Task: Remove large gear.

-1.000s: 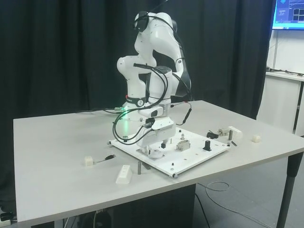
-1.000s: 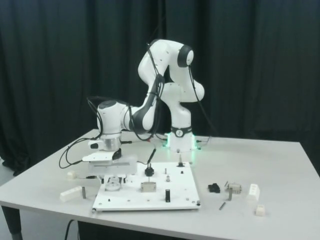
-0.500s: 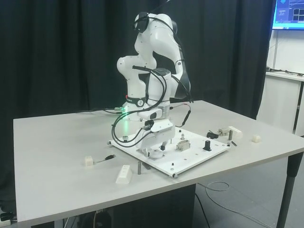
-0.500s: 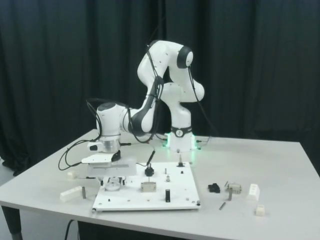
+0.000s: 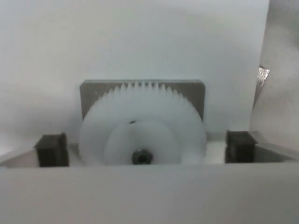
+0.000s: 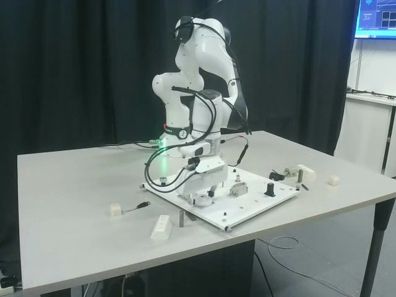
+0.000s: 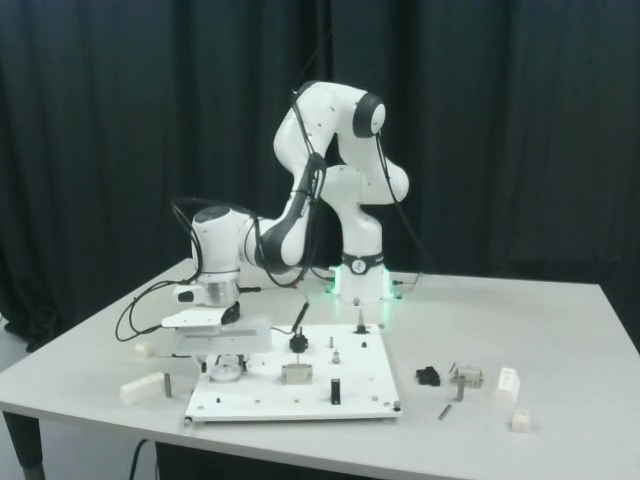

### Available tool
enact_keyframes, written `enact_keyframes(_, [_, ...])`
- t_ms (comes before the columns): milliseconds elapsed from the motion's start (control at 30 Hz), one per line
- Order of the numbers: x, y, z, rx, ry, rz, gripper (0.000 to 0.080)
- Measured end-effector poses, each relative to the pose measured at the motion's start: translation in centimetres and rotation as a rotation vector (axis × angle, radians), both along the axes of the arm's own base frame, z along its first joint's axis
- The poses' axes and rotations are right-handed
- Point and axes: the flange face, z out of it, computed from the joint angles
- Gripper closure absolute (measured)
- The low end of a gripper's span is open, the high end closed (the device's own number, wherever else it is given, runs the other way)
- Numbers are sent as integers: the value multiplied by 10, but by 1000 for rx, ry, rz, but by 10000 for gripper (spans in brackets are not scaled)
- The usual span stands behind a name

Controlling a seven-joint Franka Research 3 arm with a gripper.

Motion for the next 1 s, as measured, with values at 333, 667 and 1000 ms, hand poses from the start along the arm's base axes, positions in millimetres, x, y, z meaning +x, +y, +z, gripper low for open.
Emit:
enact_keyframes(333, [0, 1, 0, 8, -6, -9, 158])
enact_keyframes(667, [0, 1, 0, 9, -4, -10, 211])
enact_keyframes(1000, [2, 0, 4, 15, 4, -11, 211])
